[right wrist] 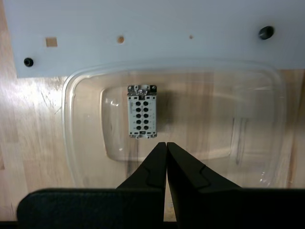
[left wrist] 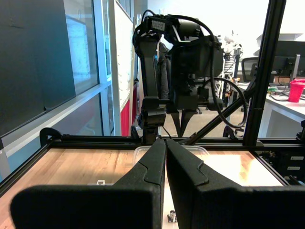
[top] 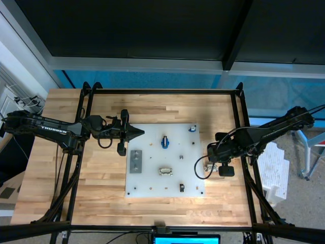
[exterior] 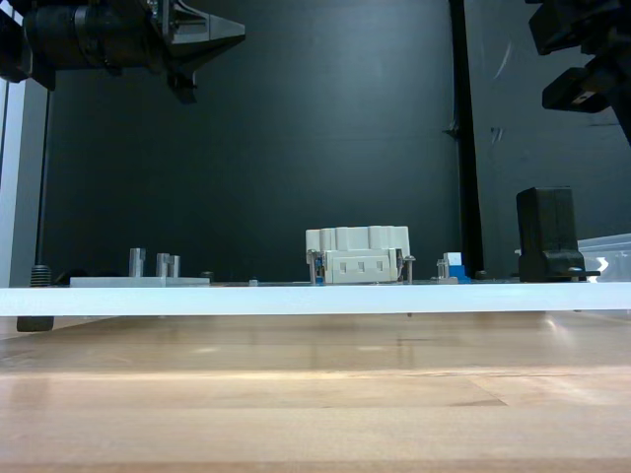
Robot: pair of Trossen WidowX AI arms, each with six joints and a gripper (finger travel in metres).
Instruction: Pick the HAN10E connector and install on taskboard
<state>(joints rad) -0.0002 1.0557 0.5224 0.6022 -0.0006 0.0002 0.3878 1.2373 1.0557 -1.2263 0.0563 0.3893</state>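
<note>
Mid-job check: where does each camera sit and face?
High: above near edge, down onto taskboard; left hand over its far-left corner, right hand beside its right edge.
Low: table-top height, level across the board; left arm and right arm overhead.
Left wrist: along shut left hand, level toward right arm.
Right wrist: straight down past shut right hand onto HAN10E connector in clear tray.
Shared: high and right wrist both show the board's edge.

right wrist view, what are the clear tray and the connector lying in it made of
Tray: likely clear plastic, glossy; wood grain shows through it. HAN10E connector: body looks like matte beige-grey plastic, ends silvery, probably metal. Right hand hovers shut over the tray; left hand, shut, is raised over the taskboard's far left corner.
</note>
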